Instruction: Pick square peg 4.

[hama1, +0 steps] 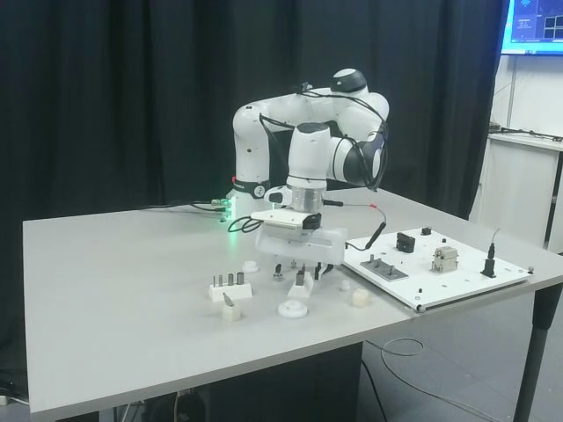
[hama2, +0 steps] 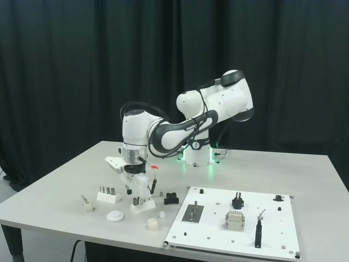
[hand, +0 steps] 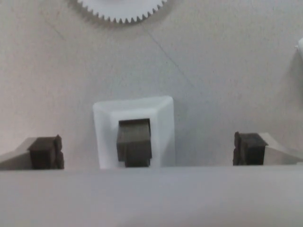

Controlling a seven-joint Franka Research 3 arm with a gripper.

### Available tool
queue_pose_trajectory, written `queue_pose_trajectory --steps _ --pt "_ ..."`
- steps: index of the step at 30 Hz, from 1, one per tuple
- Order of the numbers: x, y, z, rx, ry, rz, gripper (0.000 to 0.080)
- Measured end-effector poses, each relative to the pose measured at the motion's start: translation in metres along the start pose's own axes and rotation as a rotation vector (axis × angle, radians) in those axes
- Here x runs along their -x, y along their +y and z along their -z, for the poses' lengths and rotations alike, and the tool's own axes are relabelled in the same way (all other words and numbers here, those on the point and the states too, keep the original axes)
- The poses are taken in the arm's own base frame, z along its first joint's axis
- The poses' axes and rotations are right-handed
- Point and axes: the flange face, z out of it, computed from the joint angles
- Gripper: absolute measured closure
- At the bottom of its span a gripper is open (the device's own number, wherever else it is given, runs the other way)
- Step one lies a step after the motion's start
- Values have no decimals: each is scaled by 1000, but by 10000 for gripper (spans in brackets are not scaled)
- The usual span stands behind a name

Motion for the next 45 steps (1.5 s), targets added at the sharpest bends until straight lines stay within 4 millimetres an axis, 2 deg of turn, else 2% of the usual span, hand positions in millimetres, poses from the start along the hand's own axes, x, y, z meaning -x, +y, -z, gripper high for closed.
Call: queue_pose_trajectory --steps 15,16,21,22,26,27,35,36,45 --pt "-7 -3 -10 -9 -22 -23 3" --pt "-8 -3 -10 -9 -23 -26 118" --pt "-9 -3 -12 -8 -23 -29 118" --pt "-10 -3 -12 -7 -23 -29 284" --pt "-10 -4 -12 -6 -25 -29 284" --pt "-10 -4 -13 -6 -25 -28 468" --pt "-7 -6 -12 -5 -31 -37 468" --pt "-7 -6 -12 -5 -31 -38 647" --pt "-5 -10 -10 -9 -30 -58 647"
